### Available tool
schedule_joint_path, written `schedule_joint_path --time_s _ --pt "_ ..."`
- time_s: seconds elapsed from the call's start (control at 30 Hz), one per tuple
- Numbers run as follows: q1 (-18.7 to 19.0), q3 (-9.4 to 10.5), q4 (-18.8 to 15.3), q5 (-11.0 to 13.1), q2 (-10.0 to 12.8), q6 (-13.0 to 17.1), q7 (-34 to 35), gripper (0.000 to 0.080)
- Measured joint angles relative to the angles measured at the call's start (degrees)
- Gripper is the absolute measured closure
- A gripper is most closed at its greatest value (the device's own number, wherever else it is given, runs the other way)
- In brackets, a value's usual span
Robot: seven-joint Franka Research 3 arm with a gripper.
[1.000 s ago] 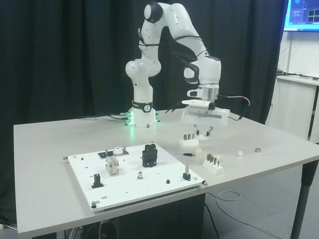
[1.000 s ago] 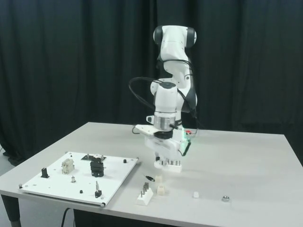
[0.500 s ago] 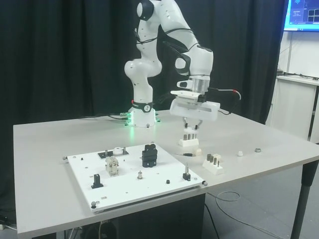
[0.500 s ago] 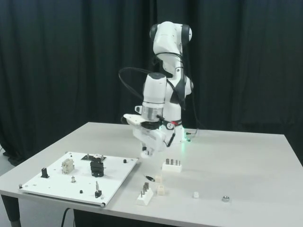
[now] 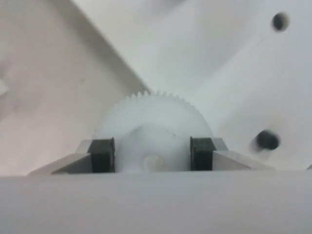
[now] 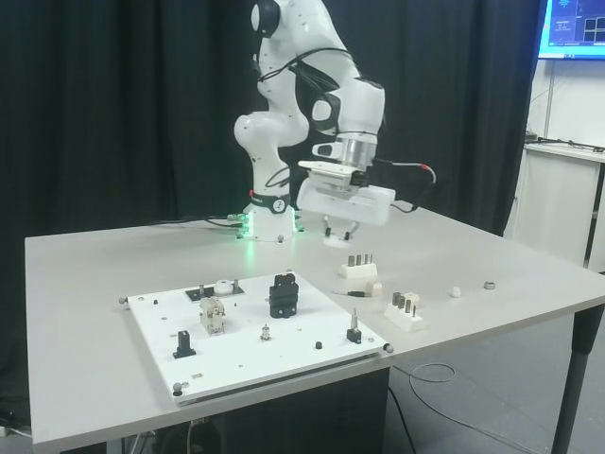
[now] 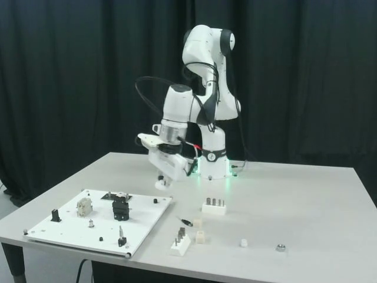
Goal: Insert large gear.
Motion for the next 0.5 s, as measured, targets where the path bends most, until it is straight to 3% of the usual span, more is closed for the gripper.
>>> schedule_joint_path --time_s 0.5 --pt "-7.44 -0.01 1.1 -1.47 -0.56 0.51 -7.52 0.0473"
